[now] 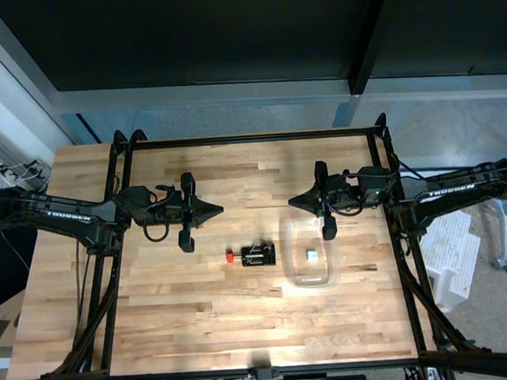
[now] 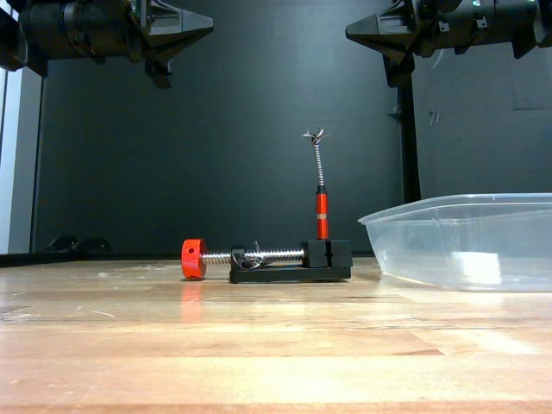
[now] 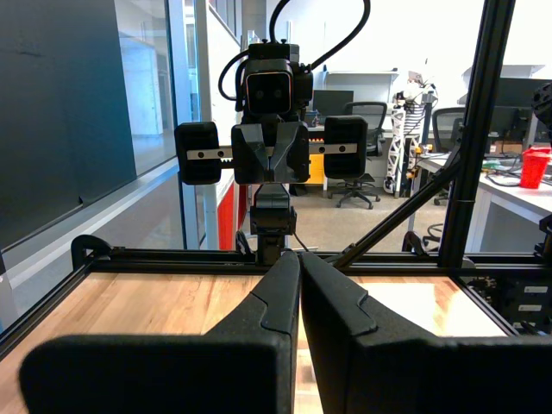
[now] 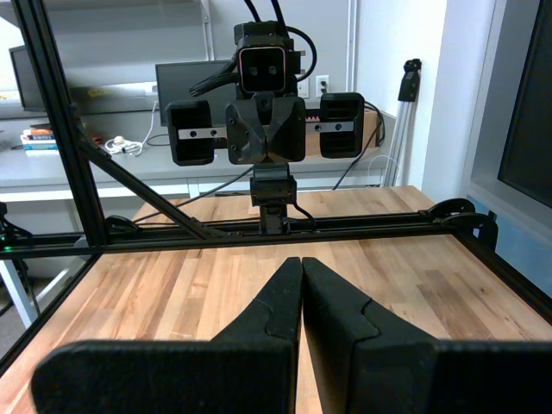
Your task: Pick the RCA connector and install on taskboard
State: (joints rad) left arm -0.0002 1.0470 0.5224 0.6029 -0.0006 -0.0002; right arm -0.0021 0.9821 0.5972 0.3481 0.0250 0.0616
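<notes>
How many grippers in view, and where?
2. Left gripper: shut, empty, raised left of the vise. Right gripper: shut, empty, raised beside the clear tray.

The vise [image 1: 260, 257] sits mid-table with its knob [image 1: 229, 257] on the left and the connector [image 2: 321, 216] upright on it. Just right lies the tray [image 1: 287, 261], holding the block [image 1: 312, 255]. The left gripper [image 1: 218, 210] hangs high, far-left of the vise. The right gripper [image 1: 293, 201] hangs opposite, far-right.
</notes>
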